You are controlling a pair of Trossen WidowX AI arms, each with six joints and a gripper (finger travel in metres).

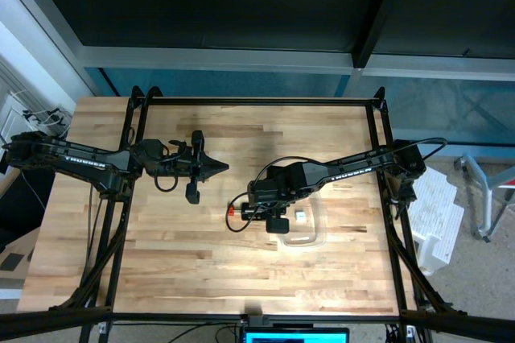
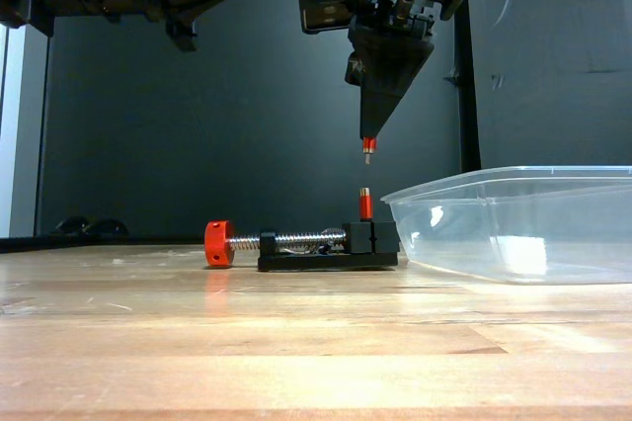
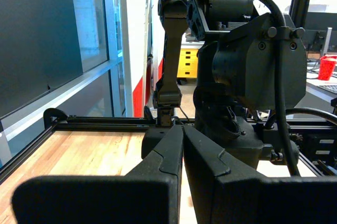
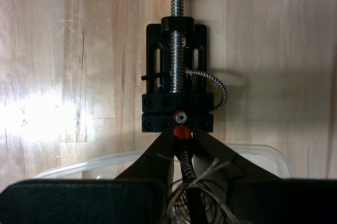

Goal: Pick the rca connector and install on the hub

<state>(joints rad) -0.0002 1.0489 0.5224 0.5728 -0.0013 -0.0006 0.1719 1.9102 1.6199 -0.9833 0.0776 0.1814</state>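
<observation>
right gripper (image 2: pixel 368 136) pinches rca connector (image 2: pixel 368 151), just above hub (image 2: pixel 331 251), apart | left gripper (image 1: pixel 216 167) pressed together, well aside

1. A tiny red-and-silver rca connector (image 2: pixel 368 151) is pinched by the down-pointing right gripper (image 2: pixel 368 138).
2. It is held above the small black rectangular hub's (image 2: pixel 331 249) red stub, apart.
3. The left gripper (image 2: pixel 197 6) is raised.

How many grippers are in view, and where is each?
2. The left gripper, shut, hovers over the table away from the hub; the right gripper hangs above the hub, shut on the rca connector.
</observation>
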